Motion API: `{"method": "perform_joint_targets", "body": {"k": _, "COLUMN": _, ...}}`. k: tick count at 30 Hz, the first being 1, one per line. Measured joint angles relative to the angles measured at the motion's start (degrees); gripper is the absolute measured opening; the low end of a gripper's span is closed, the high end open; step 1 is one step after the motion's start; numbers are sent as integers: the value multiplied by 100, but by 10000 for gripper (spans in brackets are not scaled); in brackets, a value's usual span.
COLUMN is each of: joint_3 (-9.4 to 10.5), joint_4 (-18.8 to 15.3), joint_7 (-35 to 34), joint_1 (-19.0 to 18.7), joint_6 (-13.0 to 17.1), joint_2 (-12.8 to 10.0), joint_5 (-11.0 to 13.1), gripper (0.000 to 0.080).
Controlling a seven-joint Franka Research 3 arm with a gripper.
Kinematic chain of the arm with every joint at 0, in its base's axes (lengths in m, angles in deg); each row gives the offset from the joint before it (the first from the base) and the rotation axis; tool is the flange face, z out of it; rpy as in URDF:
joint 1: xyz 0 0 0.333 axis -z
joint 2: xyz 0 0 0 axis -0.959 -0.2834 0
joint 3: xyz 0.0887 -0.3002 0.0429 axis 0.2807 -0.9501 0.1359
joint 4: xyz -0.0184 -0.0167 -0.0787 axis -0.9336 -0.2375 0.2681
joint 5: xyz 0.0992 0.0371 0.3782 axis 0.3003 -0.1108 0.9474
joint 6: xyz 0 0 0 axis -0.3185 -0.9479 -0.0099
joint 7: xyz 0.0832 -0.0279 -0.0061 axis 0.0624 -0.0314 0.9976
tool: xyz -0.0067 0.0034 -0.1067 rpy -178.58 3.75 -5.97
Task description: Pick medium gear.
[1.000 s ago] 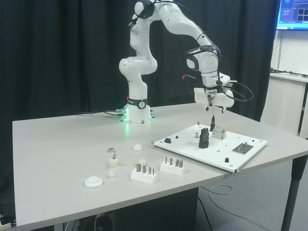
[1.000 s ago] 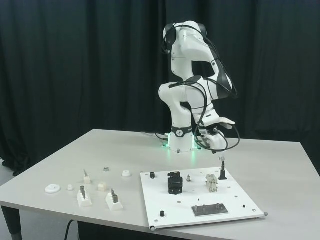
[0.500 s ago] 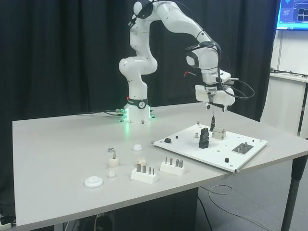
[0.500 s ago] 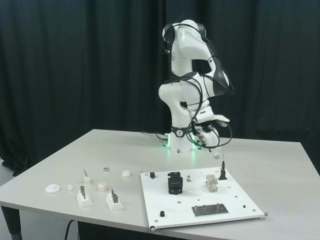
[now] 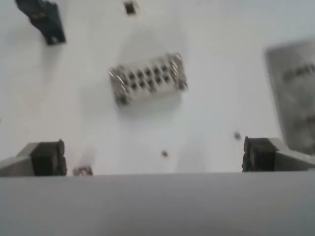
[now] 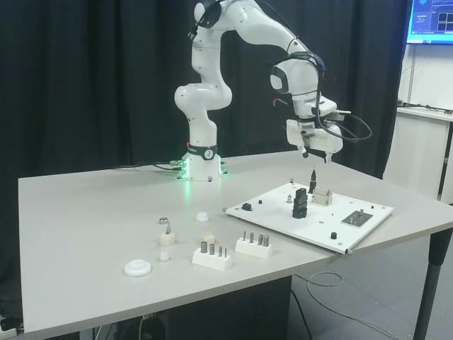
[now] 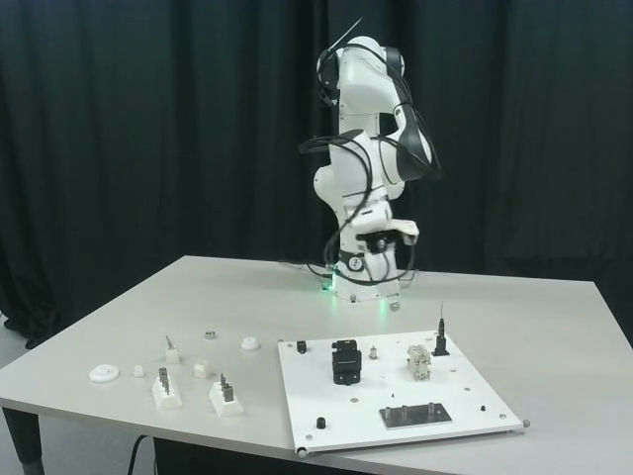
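Risen since before, the open gripper point(image 5: 152, 157) hangs above the flat white board point(image 6: 311, 212)

First and second room views: distant, from different table sides; both share the white board point(image 6: 308, 214) point(image 7: 396, 394). Wrist view: close, looking down onto it.

No readable text, label, brand, number or sign appears anywhere; markings on the monitor point(image 6: 430, 20) and grey plate point(image 5: 295, 93) are illegible.
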Motion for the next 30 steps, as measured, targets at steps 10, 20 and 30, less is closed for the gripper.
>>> {"method": "perform_joint_targets", "body": {"k": 10, "joint_3": -187, "joint_4": 502, "joint_7": -531, "joint_1": 242, "joint_6": -229, "joint_2": -225, "joint_5": -359, "gripper": 800}}
{"method": "perform_joint_targets", "body": {"k": 20, "joint_3": -389, "joint_4": 929, "joint_7": -1024, "joint_1": 421, "joint_6": -460, "joint_2": -425, "joint_5": -704, "gripper": 800}}
{"method": "perform_joint_targets", "body": {"k": 30, "joint_3": -708, "joint_4": 1324, "joint_7": -2442, "joint_1": 536, "joint_6": -770, "joint_2": -592, "joint_5": -1194, "gripper": 800}}
